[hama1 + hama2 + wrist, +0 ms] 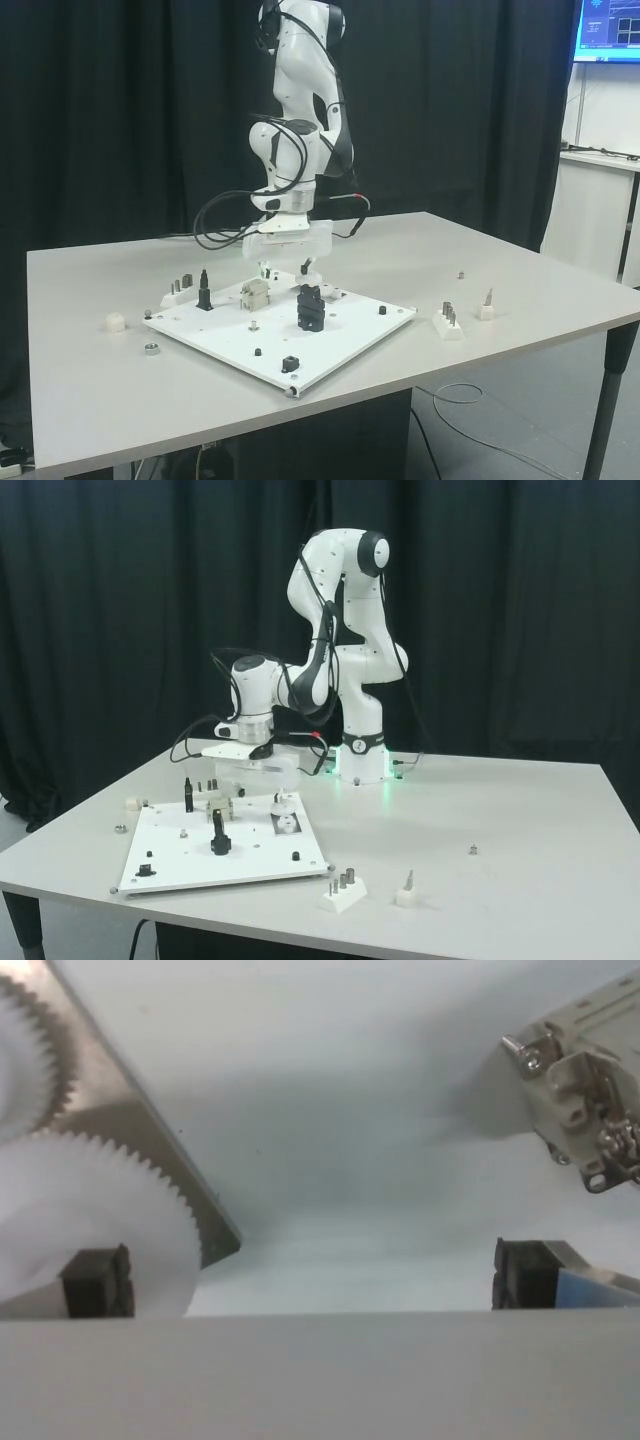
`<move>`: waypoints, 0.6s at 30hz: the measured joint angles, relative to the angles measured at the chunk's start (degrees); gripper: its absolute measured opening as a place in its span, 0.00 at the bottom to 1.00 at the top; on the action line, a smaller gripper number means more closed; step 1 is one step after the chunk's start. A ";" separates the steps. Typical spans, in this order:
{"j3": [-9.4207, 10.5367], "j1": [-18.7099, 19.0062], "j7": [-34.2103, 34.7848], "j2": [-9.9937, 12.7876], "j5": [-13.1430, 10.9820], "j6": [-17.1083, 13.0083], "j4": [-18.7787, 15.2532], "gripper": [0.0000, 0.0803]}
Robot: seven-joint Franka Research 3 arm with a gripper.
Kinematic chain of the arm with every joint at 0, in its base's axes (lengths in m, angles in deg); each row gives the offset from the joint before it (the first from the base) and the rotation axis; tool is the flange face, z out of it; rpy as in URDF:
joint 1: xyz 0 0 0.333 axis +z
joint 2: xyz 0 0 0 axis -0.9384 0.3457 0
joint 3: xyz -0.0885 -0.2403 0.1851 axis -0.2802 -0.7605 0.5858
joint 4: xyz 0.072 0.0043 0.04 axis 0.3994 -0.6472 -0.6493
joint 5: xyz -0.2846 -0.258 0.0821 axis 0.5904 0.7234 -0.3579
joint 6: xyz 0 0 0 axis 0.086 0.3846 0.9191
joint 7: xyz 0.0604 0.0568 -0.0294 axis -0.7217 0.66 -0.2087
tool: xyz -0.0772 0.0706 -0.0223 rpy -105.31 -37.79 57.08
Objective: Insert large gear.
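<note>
From the wrist camera, the claw point(310, 1280) stands released and grasping nothing: its two black fingertips point(97, 1282) are set wide apart with only the white board point(330, 1110) showing between them. The large gear point(95, 1220) already sits on the metal plate point(130, 1110), its teeth meshing with a smaller gear point(25, 1060); one fingertip is in front of its rim, which suggests the claw has let go of it there. A metal connector point(585, 1100) lies well apart on the other side. In the first room view, the claw point(283, 268) hangs just above the board point(350, 330) on the table point(520, 270). In the second room view, the gear point(284, 804) lies beside the claw point(250, 773), seemingly seated.
</note>
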 joint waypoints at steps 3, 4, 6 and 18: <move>0.07 0.02 0.00 0.00 -0.18 0.05 -0.02 1.00; 0.07 0.02 0.00 -0.01 -0.25 0.10 -0.02 1.00; 0.07 0.02 0.00 -0.04 -0.30 0.32 -0.01 1.00; -0.53 0.02 0.00 -0.50 -0.10 3.90 0.00 1.00</move>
